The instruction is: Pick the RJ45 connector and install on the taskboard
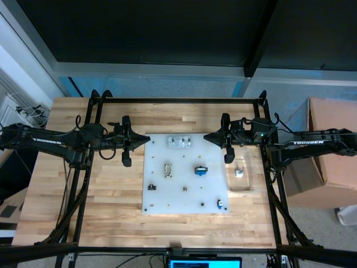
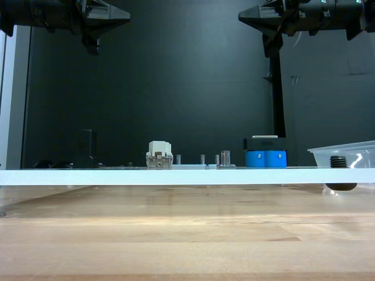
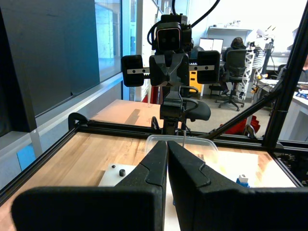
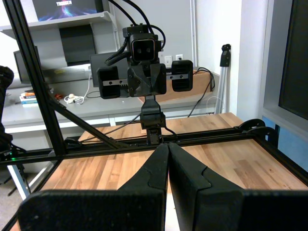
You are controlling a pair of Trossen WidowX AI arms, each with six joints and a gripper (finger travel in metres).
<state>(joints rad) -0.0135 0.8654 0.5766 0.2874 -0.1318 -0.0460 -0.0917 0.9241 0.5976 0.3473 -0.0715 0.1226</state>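
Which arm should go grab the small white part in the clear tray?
Right. The small white part lies in the clear plastic tray beside the right arm; right gripper hovers nearer than left gripper, both shut.

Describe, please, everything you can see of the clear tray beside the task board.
The clear tray, shallow, round-cornered, plastic-looking, lies flat on the wooden table right of the white board. A small white piece, perhaps the RJ45 connector, lies free inside. The right gripper, shut, hangs above the board near it; the left gripper, shut, across the board.
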